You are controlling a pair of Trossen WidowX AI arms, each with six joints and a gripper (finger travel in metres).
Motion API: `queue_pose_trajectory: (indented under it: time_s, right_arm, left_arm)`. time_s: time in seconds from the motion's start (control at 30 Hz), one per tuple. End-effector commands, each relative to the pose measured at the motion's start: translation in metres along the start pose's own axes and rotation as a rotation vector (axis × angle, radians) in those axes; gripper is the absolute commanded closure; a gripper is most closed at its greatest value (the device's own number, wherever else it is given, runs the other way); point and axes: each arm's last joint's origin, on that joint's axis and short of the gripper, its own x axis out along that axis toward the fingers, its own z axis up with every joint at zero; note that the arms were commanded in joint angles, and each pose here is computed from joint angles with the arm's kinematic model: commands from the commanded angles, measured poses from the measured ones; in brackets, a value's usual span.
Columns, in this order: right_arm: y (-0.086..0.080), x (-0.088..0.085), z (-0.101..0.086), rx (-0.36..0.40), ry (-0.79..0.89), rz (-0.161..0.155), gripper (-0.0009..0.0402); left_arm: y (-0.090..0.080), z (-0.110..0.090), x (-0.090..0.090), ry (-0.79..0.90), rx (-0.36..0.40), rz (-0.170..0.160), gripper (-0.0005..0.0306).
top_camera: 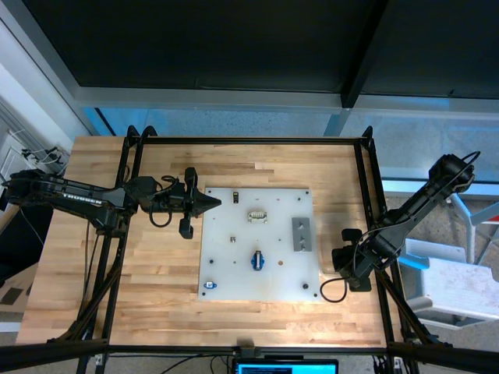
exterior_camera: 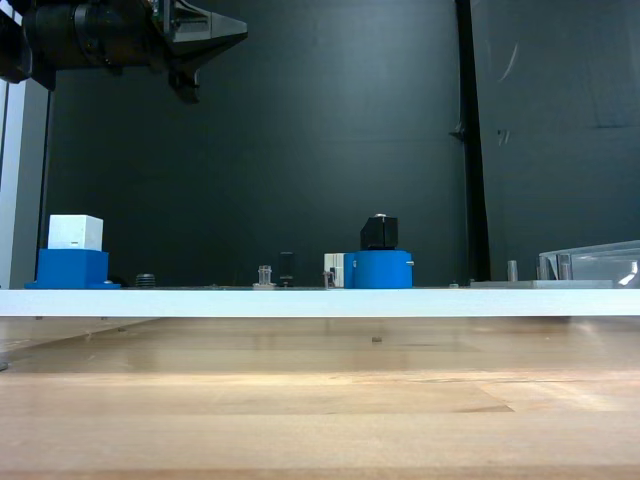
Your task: Pick the 16mm cylinder and place it in the taskboard
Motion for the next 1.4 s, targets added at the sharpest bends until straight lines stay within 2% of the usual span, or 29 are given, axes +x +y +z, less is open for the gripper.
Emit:
queue_pose_trajectory:
  time_s: [0.03, 0.27, 0.43, 0.57, 0.7, 0.87, 1.03, 1.4]
  right_arm:
    - [0.000, 0.000, 0.000, -0.001, -0.001, 0.001, 0.0361]
    - [-0.002, -0.009, -0.001, 0.001, -0.015, 0.015, 0.0362]
    - [-0.003, -0.021, 0.000, -0.001, -0.003, 0.003, 0.0361]
    - [-0.002, -0.030, 0.002, 0.001, -0.018, 0.016, 0.0361]
    - [-0.003, -0.040, 0.003, -0.001, -0.006, 0.000, 0.0361]
    - [-0.004, -0.051, 0.004, 0.000, -0.014, 0.007, 0.0361]
    - [-0.005, -0.062, 0.005, -0.005, 0.004, -0.010, 0.0361]
    - [-0.010, -0.095, 0.010, 0.017, 0.009, -0.021, 0.0361]
  left_arm:
    - [0.000, 0.000, 0.000, 0.000, 0.000, 0.000, 0.0300]
    - [0.000, 0.000, 0.000, 0.000, 0.000, 0.000, 0.0300]
    - [0.000, 0.000, 0.000, 0.000, 0.000, 0.000, 0.0300]
    - [0.000, 0.000, 0.000, 0.000, 0.000, 0.000, 0.0300]
    - [0.000, 0.000, 0.000, 0.000, 0.000, 0.000, 0.0300]
    - [0.000, 0.000, 0.000, 0.000, 0.000, 0.000, 0.0300]
    - [0.000, 0.000, 0.000, 0.000, 0.000, 0.000, 0.0300]
    - [0.000, 0.000, 0.000, 0.000, 0.000, 0.000, 0.0300]
